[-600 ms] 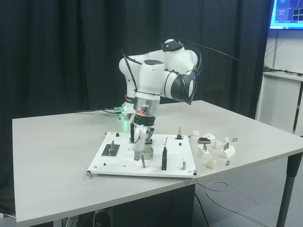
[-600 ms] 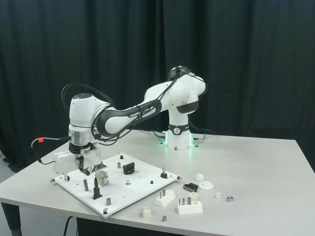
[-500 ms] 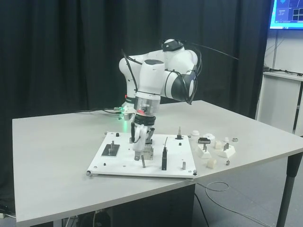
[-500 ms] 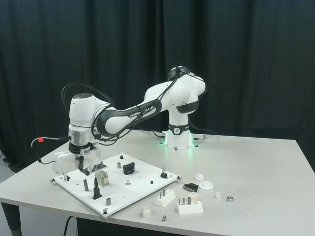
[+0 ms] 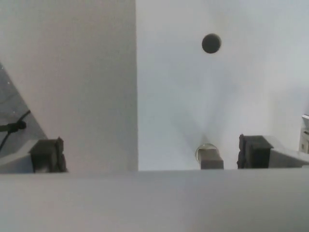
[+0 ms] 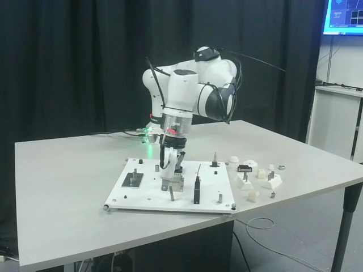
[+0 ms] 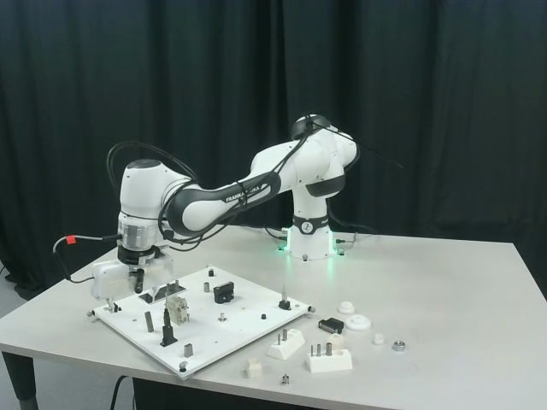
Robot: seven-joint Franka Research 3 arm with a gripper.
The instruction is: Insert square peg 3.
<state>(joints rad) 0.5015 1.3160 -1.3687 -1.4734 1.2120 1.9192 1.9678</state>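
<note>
The square peg [image 5: 211, 158] appears seated upright in the white board [image 5: 193, 96], with the gripper [image 5: 149, 154] spread open around it, so only withdrawal seems left.

We see a grey table [image 6: 62, 187] in front of black curtains [image 7: 427, 102]. Beside the white board, we find loose white blocks [image 7: 329, 362] with short pins, two white rings [image 7: 352, 314], a small black connector [image 7: 328, 325] and a grey nut [image 7: 398, 346]. A screen [image 6: 344, 17] glows in the first room view's corner, above a white cabinet [image 6: 334, 116].
</note>
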